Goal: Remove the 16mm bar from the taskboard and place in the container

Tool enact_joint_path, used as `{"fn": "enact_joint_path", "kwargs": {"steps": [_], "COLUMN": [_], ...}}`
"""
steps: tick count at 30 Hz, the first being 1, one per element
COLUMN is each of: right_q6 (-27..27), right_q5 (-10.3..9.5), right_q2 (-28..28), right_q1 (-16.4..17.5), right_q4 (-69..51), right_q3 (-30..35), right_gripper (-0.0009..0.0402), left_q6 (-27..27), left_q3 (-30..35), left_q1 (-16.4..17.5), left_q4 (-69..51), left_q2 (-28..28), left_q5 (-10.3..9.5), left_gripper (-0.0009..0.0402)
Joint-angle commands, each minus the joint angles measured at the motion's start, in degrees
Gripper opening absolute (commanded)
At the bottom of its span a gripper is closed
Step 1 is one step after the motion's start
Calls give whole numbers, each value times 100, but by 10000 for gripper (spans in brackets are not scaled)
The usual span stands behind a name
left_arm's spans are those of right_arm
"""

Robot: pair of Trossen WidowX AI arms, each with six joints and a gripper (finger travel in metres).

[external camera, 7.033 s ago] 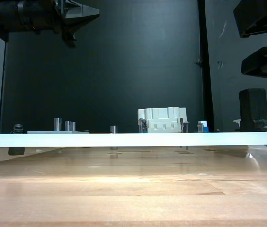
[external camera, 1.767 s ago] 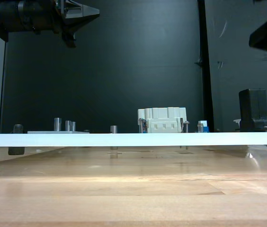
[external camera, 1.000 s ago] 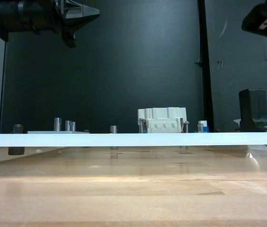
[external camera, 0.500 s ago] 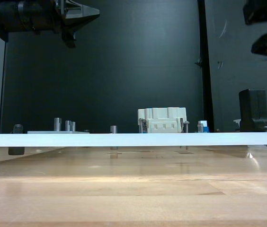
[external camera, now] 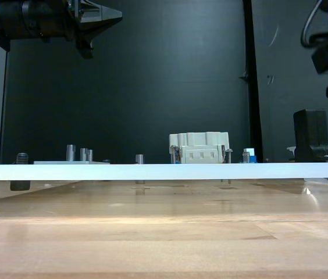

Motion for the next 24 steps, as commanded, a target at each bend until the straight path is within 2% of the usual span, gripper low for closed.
{"fn": "enact_joint_path", "kwargs": {"steps": [1, 6, 9, 11, 15, 20, 24], "right_q6": [-57, -50, -55, -50, -149, -179, -179], "right_q5": [-442, -470, -461, -369, -369, -369, -365], "right_q2": [4, 7, 7, 7, 7, 7, 7], "right_q1": [-114, -354, -564, -695, -903, -962, -962], "right_q4": [199, 372, 470, 487, 487, 492, 492], "right_q3": [-227, -466, -551, -570, -573, -573, -570], "right_gripper": [13, 57, 100, 130, 190, 252, 280], "left_q6": [0, 0, 0, 0, 2, 0, 0], "left_q3": [0, 0, 0, 0, 0, 0, 0], "left_q1": [2, 0, 2, 0, 2, 2, 0], "left_q4": [0, 2, 0, 0, 0, 4, 0], "left_q2": [2, 2, 2, 2, 2, 0, 2], "left_q5": [0, 0, 0, 0, 0, 0, 0], "left_gripper": [0, 0, 0, 0, 0, 0, 0]}}
